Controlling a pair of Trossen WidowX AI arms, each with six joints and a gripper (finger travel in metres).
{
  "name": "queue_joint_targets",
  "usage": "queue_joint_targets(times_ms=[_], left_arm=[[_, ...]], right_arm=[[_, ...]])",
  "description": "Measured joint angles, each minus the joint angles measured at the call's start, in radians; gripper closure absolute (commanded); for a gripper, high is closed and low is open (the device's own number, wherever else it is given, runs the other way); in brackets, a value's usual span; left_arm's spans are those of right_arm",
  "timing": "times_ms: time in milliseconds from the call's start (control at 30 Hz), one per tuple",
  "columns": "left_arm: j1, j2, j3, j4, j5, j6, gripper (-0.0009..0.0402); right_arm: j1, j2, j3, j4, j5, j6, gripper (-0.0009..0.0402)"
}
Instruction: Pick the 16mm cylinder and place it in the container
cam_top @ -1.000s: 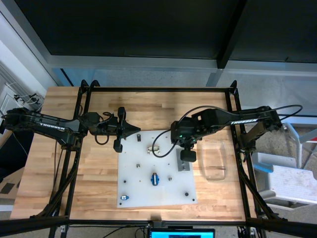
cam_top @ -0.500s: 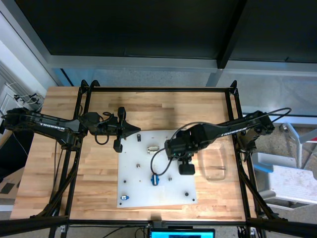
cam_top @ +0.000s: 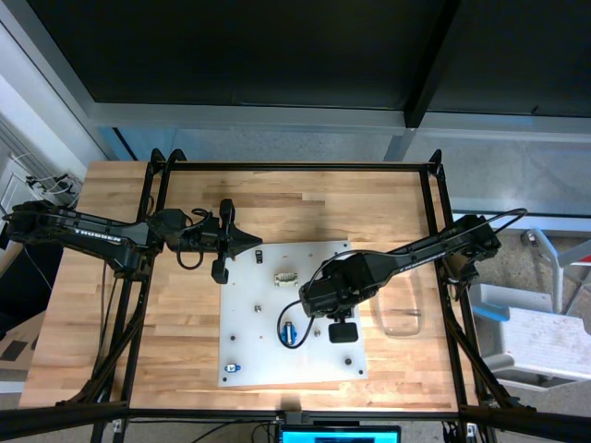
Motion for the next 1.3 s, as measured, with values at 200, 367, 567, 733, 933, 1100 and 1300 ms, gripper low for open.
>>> queue_joint_targets(times_ms=[200, 367, 567, 733, 933, 1100, 1300], left_arm=[[0.0, 0.0, 0.0, 0.0, 0.0, 0.0, 0.0393], [0.0, 0.0, 0.0, 0.0, 0.0, 0.0, 0.0393], [0.0, 0.0, 0.0, 0.0, 0.0, 0.0, 0.0393], [0.0, 0.0, 0.0, 0.0, 0.0, 0.0, 0.0393], [0.0, 0.0, 0.0, 0.0, 0.0, 0.0, 0.0393], [0.0, 0.0, 0.0, 0.0, 0.0, 0.0, 0.0393], [0.0, 0.0, 0.0, 0.0, 0.0, 0.0, 0.0393]], right_arm=[[0.013, 0.03, 0.0, 0.028, 0.023, -0.007, 0.0325], [0.019, 0.053, 0.0, 0.051, 0.023, -0.009, 0.0283], [0.032, 0.083, 0.0, 0.077, 0.023, -0.008, 0.0237], [0.041, 0.104, 0.013, 0.084, 0.023, -0.008, 0.0219], [0.048, 0.134, 0.031, 0.093, 0.024, -0.008, 0.0222], [0.055, 0.161, 0.044, 0.097, 0.023, -0.008, 0.0219], [0.063, 0.182, 0.044, 0.1, 0.023, -0.007, 0.0219]])
